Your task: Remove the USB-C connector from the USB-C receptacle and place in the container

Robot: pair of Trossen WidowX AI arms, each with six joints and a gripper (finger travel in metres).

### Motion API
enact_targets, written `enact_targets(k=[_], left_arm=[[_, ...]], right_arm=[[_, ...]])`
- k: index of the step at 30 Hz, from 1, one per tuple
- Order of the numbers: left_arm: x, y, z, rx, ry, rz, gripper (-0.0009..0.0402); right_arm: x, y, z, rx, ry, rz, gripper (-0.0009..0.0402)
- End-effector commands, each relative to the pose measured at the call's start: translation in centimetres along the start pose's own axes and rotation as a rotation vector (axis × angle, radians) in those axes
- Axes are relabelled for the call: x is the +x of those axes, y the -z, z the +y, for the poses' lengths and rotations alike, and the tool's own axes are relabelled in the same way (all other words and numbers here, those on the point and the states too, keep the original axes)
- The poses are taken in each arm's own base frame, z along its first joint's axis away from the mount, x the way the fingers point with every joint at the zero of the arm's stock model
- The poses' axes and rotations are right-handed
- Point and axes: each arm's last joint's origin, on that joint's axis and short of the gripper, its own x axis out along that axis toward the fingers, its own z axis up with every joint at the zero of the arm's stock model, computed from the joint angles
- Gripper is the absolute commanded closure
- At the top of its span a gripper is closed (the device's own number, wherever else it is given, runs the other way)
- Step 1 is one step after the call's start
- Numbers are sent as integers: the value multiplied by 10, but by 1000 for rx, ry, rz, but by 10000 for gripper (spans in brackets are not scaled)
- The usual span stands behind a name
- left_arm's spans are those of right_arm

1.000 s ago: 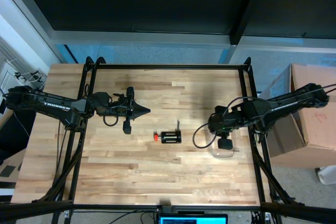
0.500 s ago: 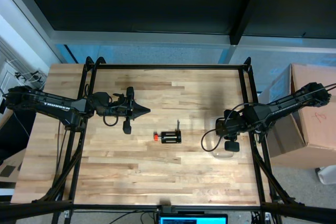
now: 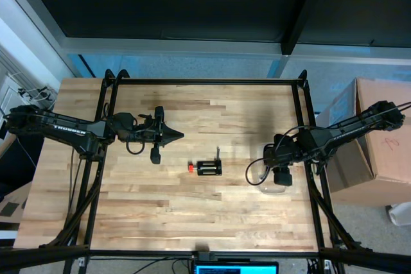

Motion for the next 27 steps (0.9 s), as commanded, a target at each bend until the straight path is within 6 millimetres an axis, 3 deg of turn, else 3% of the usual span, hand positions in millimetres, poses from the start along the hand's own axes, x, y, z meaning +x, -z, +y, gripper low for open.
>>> enact_targets(k=[1, 7, 15, 22, 27], left_arm=[[0, 0, 0, 0, 0, 0, 393], [0, 0, 0, 0, 0, 0, 393], [0, 0, 0, 0, 0, 0, 393], [0, 0, 0, 0, 0, 0, 393], [0, 0, 0, 0, 0, 0, 393]], right_arm=[[-15, -12, -1, -25, 36, -128, 215], [-43, -37, -13, -37, 23, -371, 280], [-62, -62, -28, -60, -6, -695, 398], [-77, -73, -36, -46, -7, -972, 393], [-74, -72, -39, -47, -8, -1125, 394]])
